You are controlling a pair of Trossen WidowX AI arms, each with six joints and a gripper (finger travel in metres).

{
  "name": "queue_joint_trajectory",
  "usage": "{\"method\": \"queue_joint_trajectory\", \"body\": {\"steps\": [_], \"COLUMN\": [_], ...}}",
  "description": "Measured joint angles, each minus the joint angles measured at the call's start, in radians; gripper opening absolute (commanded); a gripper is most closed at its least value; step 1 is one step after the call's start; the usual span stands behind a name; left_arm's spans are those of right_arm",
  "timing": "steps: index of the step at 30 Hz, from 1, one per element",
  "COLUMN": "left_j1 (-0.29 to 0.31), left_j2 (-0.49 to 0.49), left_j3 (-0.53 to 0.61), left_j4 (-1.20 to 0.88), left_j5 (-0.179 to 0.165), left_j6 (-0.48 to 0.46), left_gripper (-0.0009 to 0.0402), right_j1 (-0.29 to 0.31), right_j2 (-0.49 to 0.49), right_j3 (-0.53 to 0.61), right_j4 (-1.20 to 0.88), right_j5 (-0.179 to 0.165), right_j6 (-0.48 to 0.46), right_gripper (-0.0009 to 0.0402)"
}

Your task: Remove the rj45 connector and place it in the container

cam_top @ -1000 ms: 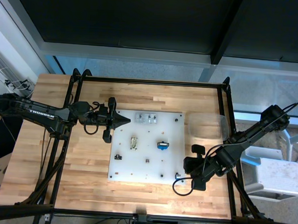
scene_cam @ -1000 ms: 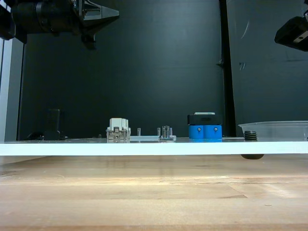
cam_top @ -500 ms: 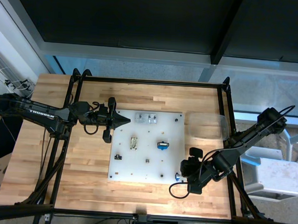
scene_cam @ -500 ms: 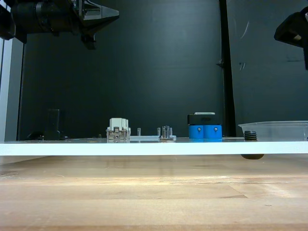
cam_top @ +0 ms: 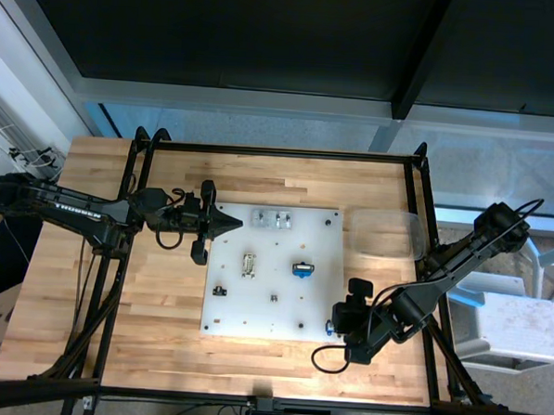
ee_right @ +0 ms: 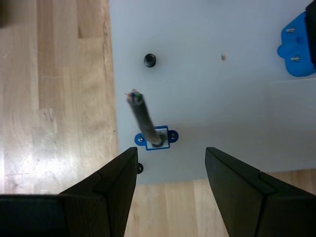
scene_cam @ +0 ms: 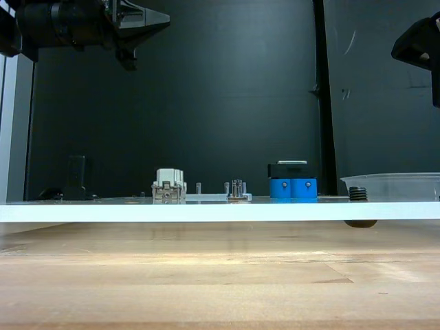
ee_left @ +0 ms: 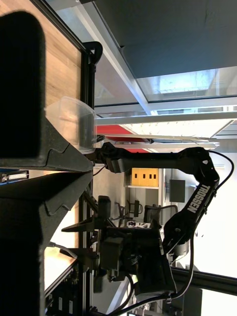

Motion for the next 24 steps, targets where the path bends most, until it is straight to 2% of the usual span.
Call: {"method": "queue_joint_trajectory", "body": {"steps": [6,14,17,24], "left_j1": [0.0,0.0,0.0,0.0], "left_j2": [0.0,0.0,0.0,0.0], "left_j3": [0.0,0.0,0.0,0.0], "left_j4": [0.0,0.0,0.0,0.0], "left_j5": [0.0,0.0,0.0,0.0], "left_j6": [0.0,0.0,0.0,0.0], "left_gripper": [0.0,0.0,0.0,0.0], "right_j1": [0.003,0.003,0.003,0.001], "right_j2": [0.011,0.011,0.011,0.011], "right_j3": [-0.014,-0.063,-0.065,-0.08], "right_j4": [0.045,0.1,0.1,0.117], "right_j5": [0.004,0.031,0.053,0.052], "right_j6": [-0.029,-0.044,-0.055,-0.062], "right_gripper": [0.019,0.019,0.019,0.019]}}
